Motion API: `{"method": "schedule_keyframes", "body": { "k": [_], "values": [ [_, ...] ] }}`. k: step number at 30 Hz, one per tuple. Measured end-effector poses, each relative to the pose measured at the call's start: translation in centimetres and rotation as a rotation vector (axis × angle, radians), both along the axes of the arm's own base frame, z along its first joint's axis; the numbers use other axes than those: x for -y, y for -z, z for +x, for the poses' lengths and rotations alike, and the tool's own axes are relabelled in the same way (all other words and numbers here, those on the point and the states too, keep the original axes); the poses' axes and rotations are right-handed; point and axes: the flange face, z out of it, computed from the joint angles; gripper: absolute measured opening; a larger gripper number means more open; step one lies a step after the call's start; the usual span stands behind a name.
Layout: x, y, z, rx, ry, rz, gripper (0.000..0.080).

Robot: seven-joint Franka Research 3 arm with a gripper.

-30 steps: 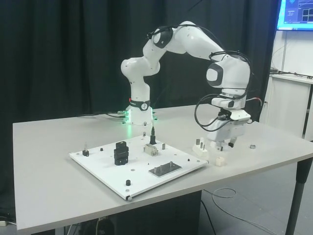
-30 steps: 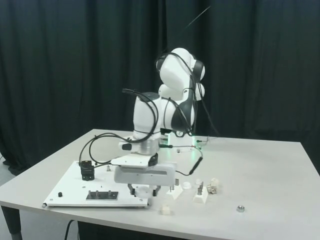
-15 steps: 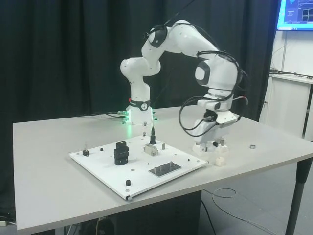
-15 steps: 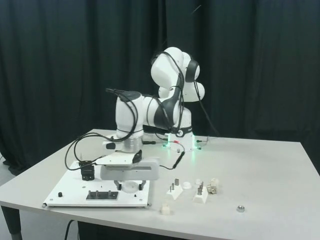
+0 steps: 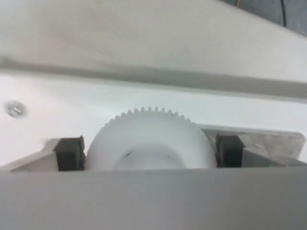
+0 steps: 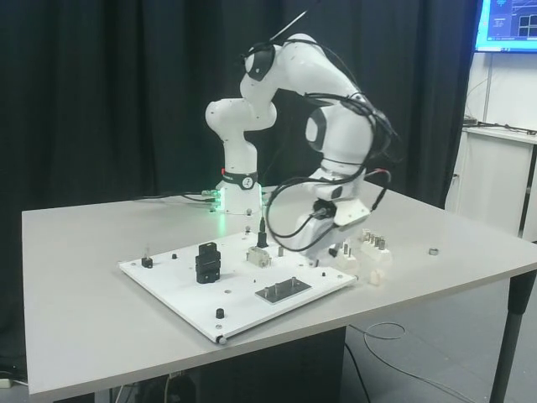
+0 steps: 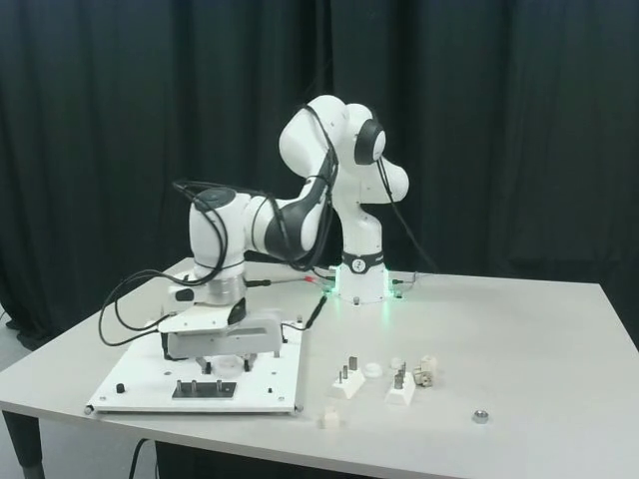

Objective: Insert large gear.

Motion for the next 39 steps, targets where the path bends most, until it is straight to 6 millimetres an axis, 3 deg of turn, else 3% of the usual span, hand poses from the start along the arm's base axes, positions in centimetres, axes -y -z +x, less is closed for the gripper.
{"method": "schedule_keyframes", "body": {
  "k": [8, 39],
  "values": [
    [2.4, 1.1, -0.9, -0.015, -0.076, 0.028, 0.0593],
    [3.0, 3.1, -1.8, 0.002, -0.162, 0.062, 0.0593]
  ]
}}
